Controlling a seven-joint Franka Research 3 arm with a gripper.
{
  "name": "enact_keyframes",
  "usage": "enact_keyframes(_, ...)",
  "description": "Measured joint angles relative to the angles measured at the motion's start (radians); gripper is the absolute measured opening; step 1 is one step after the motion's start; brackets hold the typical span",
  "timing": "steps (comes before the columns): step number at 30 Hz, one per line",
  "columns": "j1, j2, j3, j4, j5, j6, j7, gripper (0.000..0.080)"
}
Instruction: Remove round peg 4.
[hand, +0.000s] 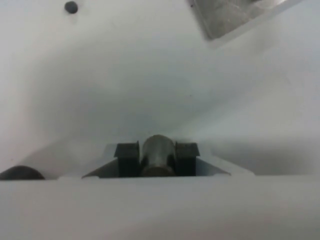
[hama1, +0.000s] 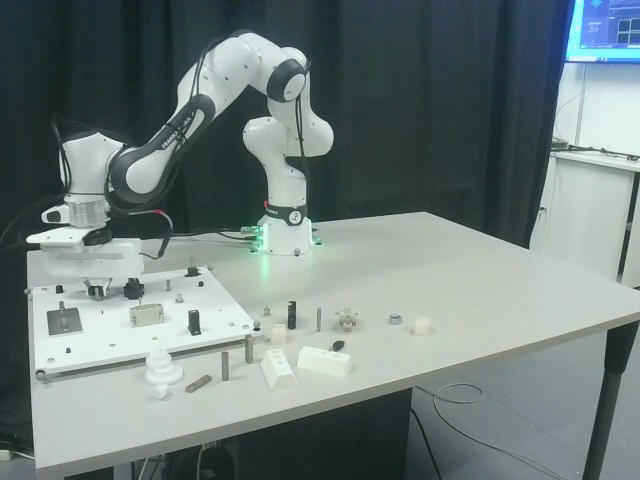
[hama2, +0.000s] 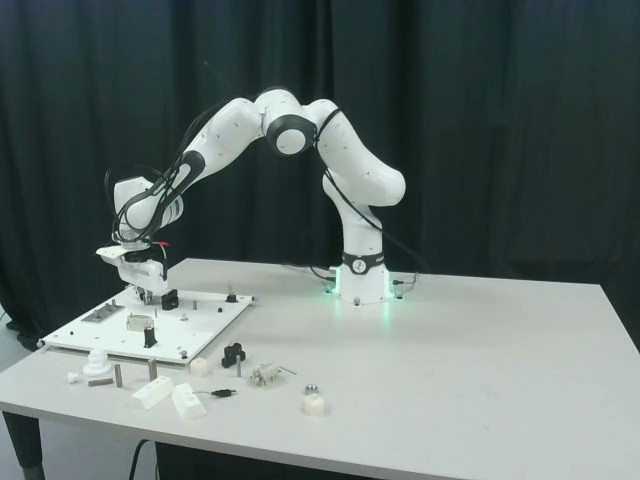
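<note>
In the wrist view a grey round peg (hand: 158, 152) stands between my two black fingers (hand: 127, 159), and my gripper (hand: 157, 160) is shut on it. Behind it lies the white board (hand: 125, 75). From the first room view, my gripper (hama1: 97, 288) is low over the far part of the white board (hama1: 120, 345), near its left side. The second room view puts the gripper (hama2: 143, 293) just above the board (hama2: 205, 322). The peg's lower end is hidden, so I cannot tell whether it still sits in its hole.
On the board are a metal block (hama1: 146, 314), a black upright block (hama1: 193, 320) and a grey plate (hama1: 62, 320). Loose white blocks (hama1: 322, 361), a white spool (hama1: 160, 372) and small pegs (hama1: 226, 365) lie on the grey table in front of the board.
</note>
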Motion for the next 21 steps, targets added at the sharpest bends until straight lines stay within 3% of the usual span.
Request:
enact_keyframes(12, 0.002, -0.001, -0.002, 0.0, -0.005, -0.002, -0.028, 0.015)
enact_keyframes(21, 0.009, -0.016, -0.008, 0.0, -0.04, -0.01, -0.033, 0.015)
